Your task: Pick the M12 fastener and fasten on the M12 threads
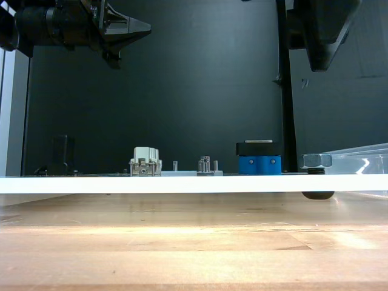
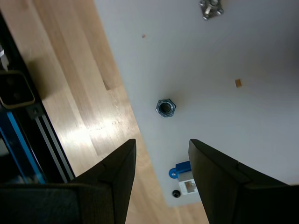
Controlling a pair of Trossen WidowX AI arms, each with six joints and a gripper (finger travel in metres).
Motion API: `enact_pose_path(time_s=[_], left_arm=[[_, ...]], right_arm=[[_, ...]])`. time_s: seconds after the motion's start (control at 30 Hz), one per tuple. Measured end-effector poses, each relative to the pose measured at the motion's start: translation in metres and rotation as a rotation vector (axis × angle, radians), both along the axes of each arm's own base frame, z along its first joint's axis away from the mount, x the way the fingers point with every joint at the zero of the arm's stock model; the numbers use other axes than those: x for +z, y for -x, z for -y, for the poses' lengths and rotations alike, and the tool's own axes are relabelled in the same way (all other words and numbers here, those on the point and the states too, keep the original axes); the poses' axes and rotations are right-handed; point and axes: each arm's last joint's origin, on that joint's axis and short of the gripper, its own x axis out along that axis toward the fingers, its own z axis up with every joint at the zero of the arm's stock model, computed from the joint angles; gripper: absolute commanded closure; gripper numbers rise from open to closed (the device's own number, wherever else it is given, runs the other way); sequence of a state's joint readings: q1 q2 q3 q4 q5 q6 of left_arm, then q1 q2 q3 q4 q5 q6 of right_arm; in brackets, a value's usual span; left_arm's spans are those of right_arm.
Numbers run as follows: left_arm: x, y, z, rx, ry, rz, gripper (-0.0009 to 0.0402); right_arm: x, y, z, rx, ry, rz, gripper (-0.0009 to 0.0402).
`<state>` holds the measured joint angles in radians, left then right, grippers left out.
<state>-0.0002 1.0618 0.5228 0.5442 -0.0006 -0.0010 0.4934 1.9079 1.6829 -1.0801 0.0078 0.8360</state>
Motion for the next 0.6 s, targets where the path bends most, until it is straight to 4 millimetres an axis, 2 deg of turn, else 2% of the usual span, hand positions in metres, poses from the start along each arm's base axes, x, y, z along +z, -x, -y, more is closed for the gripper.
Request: enact_pose_path(time_s=[0.13, 0.2, 0.3, 0.43, 0.5, 0.6], left_arm=[[0.000, 0.000, 0.000, 0.000, 0.000, 0.000, 0.0393], [0.000, 0.000, 0.000, 0.000, 0.000, 0.000, 0.0393], [0.000, 0.000, 0.000, 0.000, 0.000, 0.000, 0.0393], [0.000, 0.000, 0.000, 0.000, 0.000, 0.000, 0.0393], [0.000, 0.000, 0.000, 0.000, 0.000, 0.000, 0.0393], [0.000, 0.000, 0.000, 0.000, 0.000, -0.001, 0.0393]], right_arm=[[0.000, 0.000, 0.000, 0.059, 0.015, 0.007, 0.0242], [-0.002, 0.000, 0.000, 0.066, 0.019, 0.004, 0.0256], [-0.005, 0.001, 0.001, 0.066, 0.024, -0.008, 0.0303], [-0.008, 0.002, 0.002, 0.105, 0.039, -0.014, 0.0401], [-0.009, 0.002, 0.002, 0.150, 0.051, -0.012, 0.0385], [-0.012, 0.001, 0.002, 0.229, 0.072, -0.008, 0.0394]])
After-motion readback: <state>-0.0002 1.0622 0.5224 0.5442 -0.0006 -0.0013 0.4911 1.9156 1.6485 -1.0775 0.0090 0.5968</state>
